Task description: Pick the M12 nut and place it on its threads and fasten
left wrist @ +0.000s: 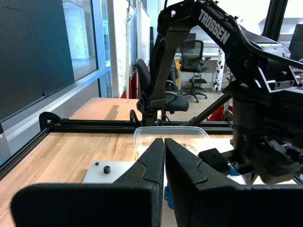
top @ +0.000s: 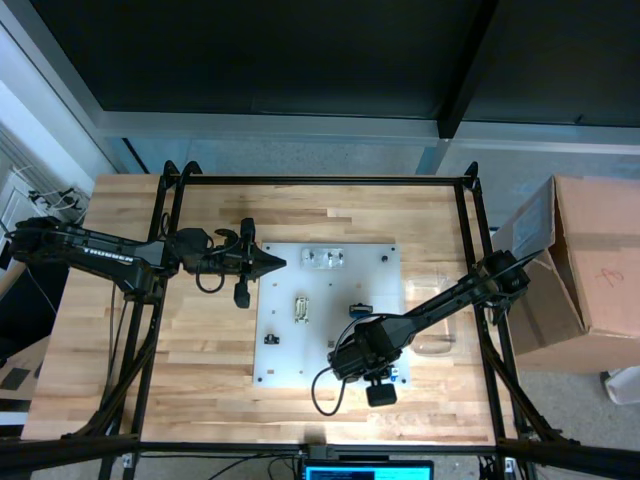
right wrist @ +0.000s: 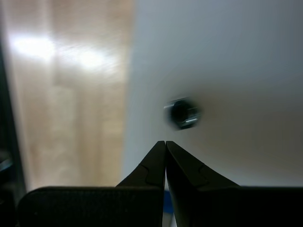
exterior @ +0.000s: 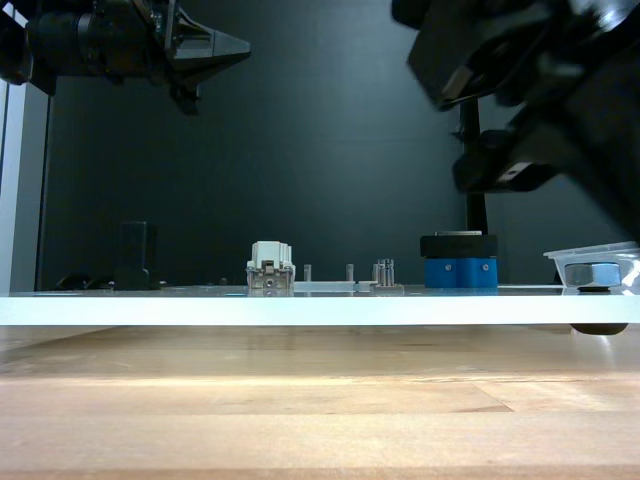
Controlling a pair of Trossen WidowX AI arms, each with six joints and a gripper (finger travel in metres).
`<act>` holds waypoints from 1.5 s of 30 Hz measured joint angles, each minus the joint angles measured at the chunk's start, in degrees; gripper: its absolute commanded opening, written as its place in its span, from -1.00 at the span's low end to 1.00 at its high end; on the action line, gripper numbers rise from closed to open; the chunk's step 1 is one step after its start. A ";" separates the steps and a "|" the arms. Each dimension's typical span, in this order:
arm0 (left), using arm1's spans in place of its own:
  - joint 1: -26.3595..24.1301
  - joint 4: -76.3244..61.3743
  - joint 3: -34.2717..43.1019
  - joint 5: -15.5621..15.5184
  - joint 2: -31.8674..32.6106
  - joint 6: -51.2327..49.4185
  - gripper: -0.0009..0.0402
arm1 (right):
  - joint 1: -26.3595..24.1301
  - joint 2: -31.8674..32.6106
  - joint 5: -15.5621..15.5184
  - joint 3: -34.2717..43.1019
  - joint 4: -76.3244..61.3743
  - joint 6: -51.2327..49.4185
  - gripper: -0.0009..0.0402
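High view | TROSSEN (top: 105,255) | left pincer (top: 278,263), right pincer (right wrist: 165,143) closed above board (top: 300,352) | nut (right wrist: 182,113) unheld

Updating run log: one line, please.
nut on its stud | right gripper shut, empty, above it | left gripper shut, high at board's left

A white connector (exterior: 271,272) sits centrally on the white board (top: 290,355). A clear tray (left wrist: 171,128) lies beside the board's right edge. A cardboard box (top: 585,265) stands off the table's (top: 200,400) right edge.
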 measured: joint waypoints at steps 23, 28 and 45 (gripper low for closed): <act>0.00 0.00 0.00 0.00 0.00 0.00 -0.96 | 0.92 -0.20 11.74 -0.50 1.40 4.72 -0.96; 0.00 0.02 -0.02 0.00 0.00 -0.02 -0.96 | 0.87 -0.11 -4.00 -1.75 4.33 2.23 -0.96; 0.00 0.00 -0.02 0.00 -0.02 0.00 -0.96 | 0.96 -2.45 12.26 -1.84 0.92 7.45 -0.96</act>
